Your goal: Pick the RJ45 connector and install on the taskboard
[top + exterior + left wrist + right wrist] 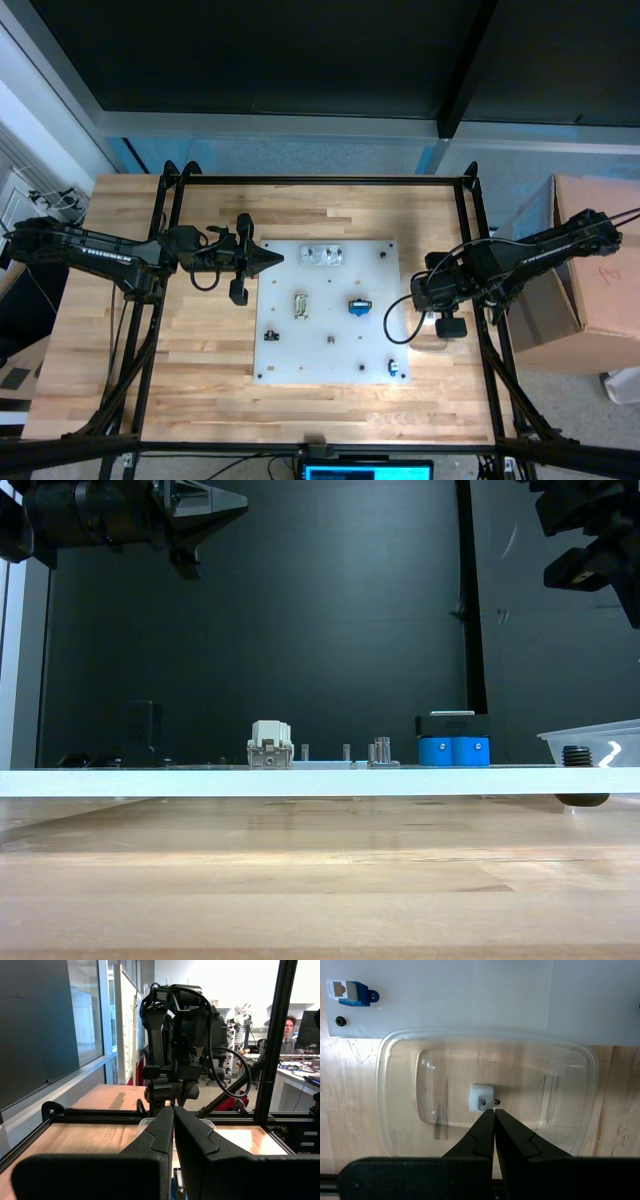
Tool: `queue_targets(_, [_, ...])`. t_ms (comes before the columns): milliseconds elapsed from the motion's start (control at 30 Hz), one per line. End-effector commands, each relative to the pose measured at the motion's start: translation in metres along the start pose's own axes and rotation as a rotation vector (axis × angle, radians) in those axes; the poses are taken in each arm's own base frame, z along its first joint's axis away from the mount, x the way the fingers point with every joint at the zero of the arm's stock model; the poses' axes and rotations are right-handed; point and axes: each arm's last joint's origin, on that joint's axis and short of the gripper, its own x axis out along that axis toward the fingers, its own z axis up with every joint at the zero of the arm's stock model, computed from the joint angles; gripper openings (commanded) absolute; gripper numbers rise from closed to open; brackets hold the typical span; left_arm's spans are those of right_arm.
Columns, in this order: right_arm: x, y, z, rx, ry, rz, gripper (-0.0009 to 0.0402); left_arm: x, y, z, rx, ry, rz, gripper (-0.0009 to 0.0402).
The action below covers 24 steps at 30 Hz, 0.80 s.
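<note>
Clear plastic tray [381,1105] sits on the desk [350,1110] just off the right edge of the white taskboard [445,995]. The RJ45 connector [481,1097] lies free near the tray's middle, in no grip and clear of its seat. My right jaws hang over that tray, pinched together with nothing between them. Along their line the connector shows just past the tips, a shade to 1 side. The low view puts them well above the tray, so I judge the next move calls for opening them, then a straight descent. I cannot tell the connector's long axis; a small grey tab faces the tips. The blue socket [349,991] at the board's near right corner looks like its seat. My left jaws, also pressed together and empty, hover high over the board's left edge, so the right arm is the nearer of the 2.
</note>
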Motion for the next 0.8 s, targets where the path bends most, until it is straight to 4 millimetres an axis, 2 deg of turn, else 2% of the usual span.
queue_targets(33, [0.000, 0.000, 0.000, 0.000, -0.002, 0.000, 0.0000, 0.000, 0.000, 0.000, 0.000, 0.000, 0.000, 0.0001])
queue_targets(233, [-0.001, -0.001, -0.003, 0.009, -0.003, 0.000, 0.0000, 0.000, 0.000, 0.000, 0.000, 0.000, 0.000, 0.0001])
queue_targets(533, [-0.006, -0.009, -0.033, 0.075, -0.047, 0.006, 0.0000, 0.000, 0.000, 0.000, 0.000, 0.000, 0.000, 0.0001])
queue_targets(733, [0.005, -0.008, -0.030, 0.075, 0.000, -0.010, 0.0002, 0.000, 0.000, 0.000, 0.000, 0.000, 0.000, 0.0001])
queue_targets(800, [0.007, -0.007, -0.029, 0.079, 0.015, -0.004, 0.0014, 0.000, 0.000, 0.000, 0.000, 0.000, 0.000, 0.0001])
